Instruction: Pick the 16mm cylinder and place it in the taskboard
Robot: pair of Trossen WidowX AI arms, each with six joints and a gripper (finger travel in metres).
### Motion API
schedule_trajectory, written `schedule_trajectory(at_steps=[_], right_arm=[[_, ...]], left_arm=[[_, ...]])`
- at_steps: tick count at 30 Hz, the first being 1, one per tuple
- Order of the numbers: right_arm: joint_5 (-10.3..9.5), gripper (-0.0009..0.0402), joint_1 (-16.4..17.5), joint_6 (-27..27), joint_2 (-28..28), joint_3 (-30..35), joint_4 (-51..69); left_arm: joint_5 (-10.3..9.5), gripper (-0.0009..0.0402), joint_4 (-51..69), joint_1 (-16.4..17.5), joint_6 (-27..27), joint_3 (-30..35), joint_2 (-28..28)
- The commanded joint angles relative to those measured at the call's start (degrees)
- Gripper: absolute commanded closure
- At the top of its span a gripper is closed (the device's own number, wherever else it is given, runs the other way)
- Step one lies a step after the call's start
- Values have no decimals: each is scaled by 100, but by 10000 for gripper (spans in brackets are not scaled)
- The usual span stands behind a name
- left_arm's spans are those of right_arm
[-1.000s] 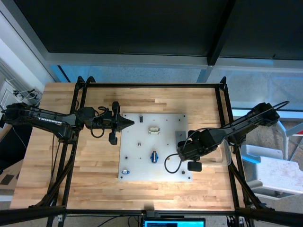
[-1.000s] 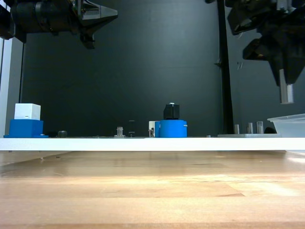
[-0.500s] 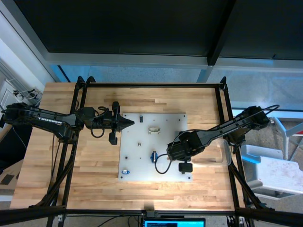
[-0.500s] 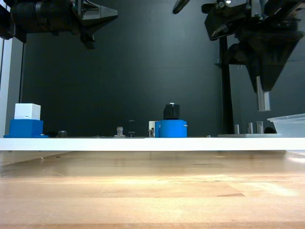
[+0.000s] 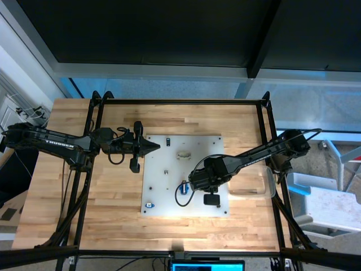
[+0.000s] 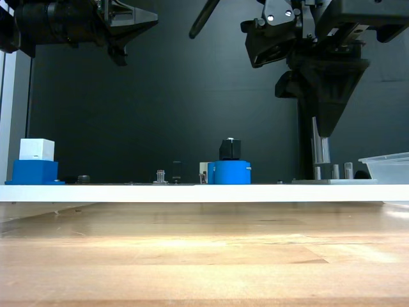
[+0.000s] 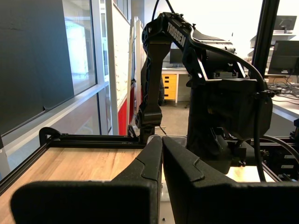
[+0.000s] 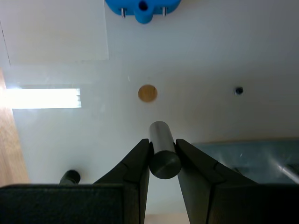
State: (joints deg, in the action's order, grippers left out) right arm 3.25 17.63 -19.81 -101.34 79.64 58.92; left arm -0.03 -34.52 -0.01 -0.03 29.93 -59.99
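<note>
The right pincer (image 8: 162, 141), clamped on the upright cylinder (image 6: 320, 150), hung just above the taskboard (image 5: 163, 195), right of its centre. It needed centring over the round hole (image 8: 147, 93) before a straight descent. The bin (image 5: 271, 186) sat right of the board, contents unclear. The left pincer (image 7: 162, 140), fingers together, hovered over the board's far-left edge.

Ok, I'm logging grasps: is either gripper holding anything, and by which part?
The right gripper holds the metal cylinder upright by its upper end, above the taskboard. The left gripper, shut and empty, hangs near the taskboard's left edge.
</note>
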Motion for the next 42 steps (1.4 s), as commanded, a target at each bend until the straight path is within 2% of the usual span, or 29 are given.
schedule_trajectory(at_steps=[1, 16, 26, 42], right_arm=[[9, 384, -2, -4, -46, 48, -61], [9, 384, -2, -46, -46, 42, -334], [-33, 384, -2, -11, -374, 249, -321], [-26, 384, -2, -17, -417, 177, -417]], left_arm=[[2, 393, -2, 2, 0, 2, -2], [2, 393, -2, 2, -2, 2, -2], [2, 393, -2, 0, -2, 2, -2], [2, 393, -2, 2, -2, 2, -2]])
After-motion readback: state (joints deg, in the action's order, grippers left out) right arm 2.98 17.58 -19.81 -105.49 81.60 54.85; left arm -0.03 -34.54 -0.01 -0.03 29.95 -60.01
